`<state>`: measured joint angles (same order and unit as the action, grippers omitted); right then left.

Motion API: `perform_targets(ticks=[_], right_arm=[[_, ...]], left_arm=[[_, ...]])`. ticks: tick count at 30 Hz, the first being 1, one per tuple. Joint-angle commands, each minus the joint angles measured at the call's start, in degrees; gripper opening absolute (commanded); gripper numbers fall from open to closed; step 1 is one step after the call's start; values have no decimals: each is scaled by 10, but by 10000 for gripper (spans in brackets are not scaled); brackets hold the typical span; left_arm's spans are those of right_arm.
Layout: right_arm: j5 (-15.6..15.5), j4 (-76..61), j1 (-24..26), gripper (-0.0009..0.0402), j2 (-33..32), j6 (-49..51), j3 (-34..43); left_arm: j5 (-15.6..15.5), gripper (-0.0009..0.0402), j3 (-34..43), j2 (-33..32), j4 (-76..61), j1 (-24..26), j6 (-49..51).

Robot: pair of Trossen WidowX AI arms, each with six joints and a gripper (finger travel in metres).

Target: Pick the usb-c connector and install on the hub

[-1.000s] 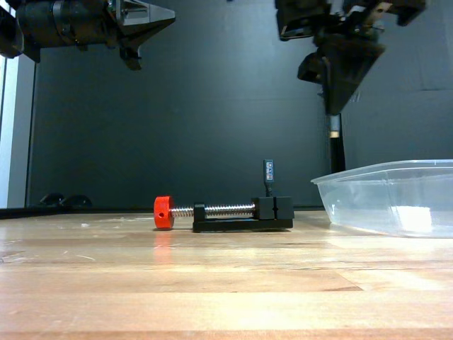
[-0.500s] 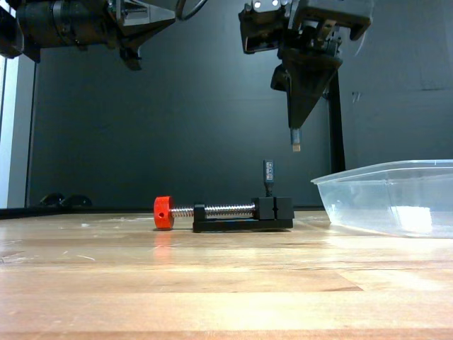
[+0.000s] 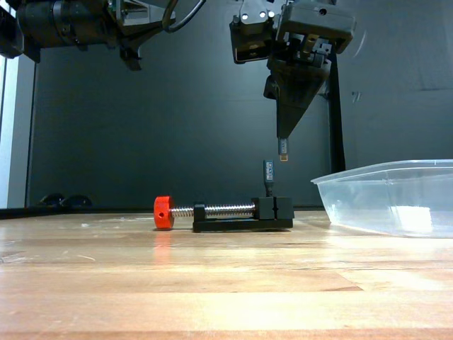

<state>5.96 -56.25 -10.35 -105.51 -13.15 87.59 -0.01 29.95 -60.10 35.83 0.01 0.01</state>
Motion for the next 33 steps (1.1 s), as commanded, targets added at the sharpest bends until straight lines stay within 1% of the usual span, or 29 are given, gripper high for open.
perform_targets(ticks=[1,33], right_arm=[[0,6,0,0,0,1,0],[0,30,0,0,0,1,-11]], left_arm=[[0,0,0,0,0,0,0],[0,0,0,0,0,0,0]])
